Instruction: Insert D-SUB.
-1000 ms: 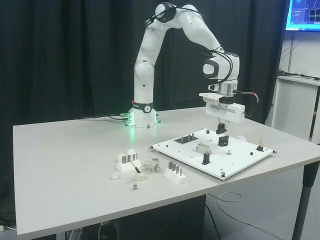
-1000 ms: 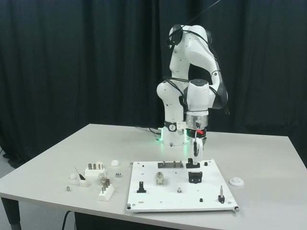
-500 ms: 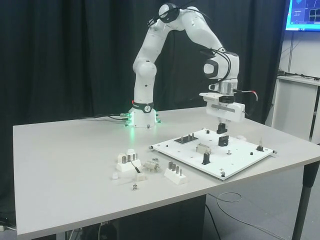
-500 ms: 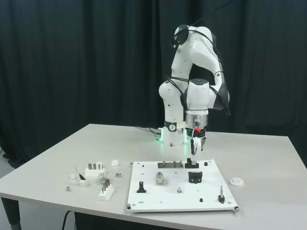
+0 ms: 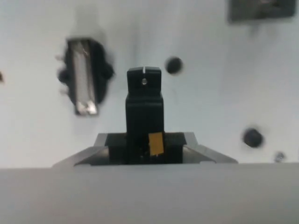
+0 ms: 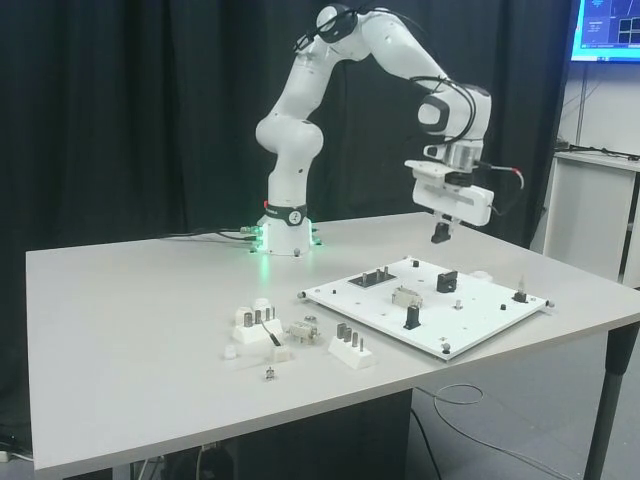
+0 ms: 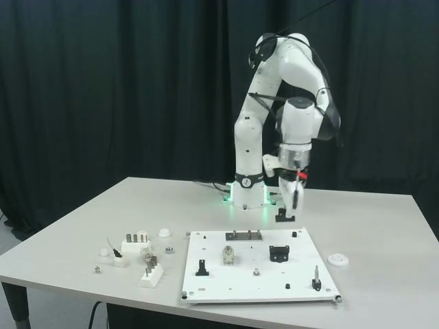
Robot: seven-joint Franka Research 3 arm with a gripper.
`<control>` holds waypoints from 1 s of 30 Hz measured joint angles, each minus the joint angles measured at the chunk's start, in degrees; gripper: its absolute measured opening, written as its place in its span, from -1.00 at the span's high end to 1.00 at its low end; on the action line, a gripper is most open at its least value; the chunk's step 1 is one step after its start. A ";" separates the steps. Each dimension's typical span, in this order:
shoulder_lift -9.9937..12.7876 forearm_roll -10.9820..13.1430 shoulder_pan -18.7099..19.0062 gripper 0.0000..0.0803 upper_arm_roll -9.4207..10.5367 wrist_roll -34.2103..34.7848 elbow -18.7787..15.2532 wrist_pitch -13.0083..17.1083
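Note:
My gripper (image 6: 440, 232) (image 7: 282, 216) hangs above the far side of the white board (image 6: 480, 320) (image 7: 260, 284). It is shut on a small black connector (image 5: 144, 100), held upright between the fingers. In the wrist view the gripper (image 5: 145, 145) sits over bare board. A metal-lined D-SUB socket (image 5: 84, 77) lies to one side of the held piece. The same socket (image 6: 405, 296) (image 7: 228, 255) shows near the middle of the board in both room views, well apart from the gripper.
On the board stand a black bracket (image 6: 447, 280) (image 7: 279, 253), a low black block (image 7: 243, 235), a small black post (image 6: 411, 319) and an upright peg (image 7: 315, 279). White holders with loose parts (image 6: 262, 325) (image 7: 137, 247) sit beside the board. A white disc (image 7: 337, 260) lies on the grey table.
The gripper has risen from the board's surface with the black connector in it and swung away toward the board's far edge.

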 joint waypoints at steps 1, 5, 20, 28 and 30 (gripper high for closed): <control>0.27 0.00 1.43 0.61 -1.12 -0.56 0.20 -0.94; 1.77 0.00 7.26 0.61 -5.44 -3.73 0.79 -3.62; 9.80 3.11 18.35 0.61 -12.47 -5.79 0.97 -6.98; 16.74 8.72 17.92 0.61 -13.45 -6.13 0.87 -6.98; 18.69 10.41 17.72 0.61 -13.78 -6.51 0.77 -6.98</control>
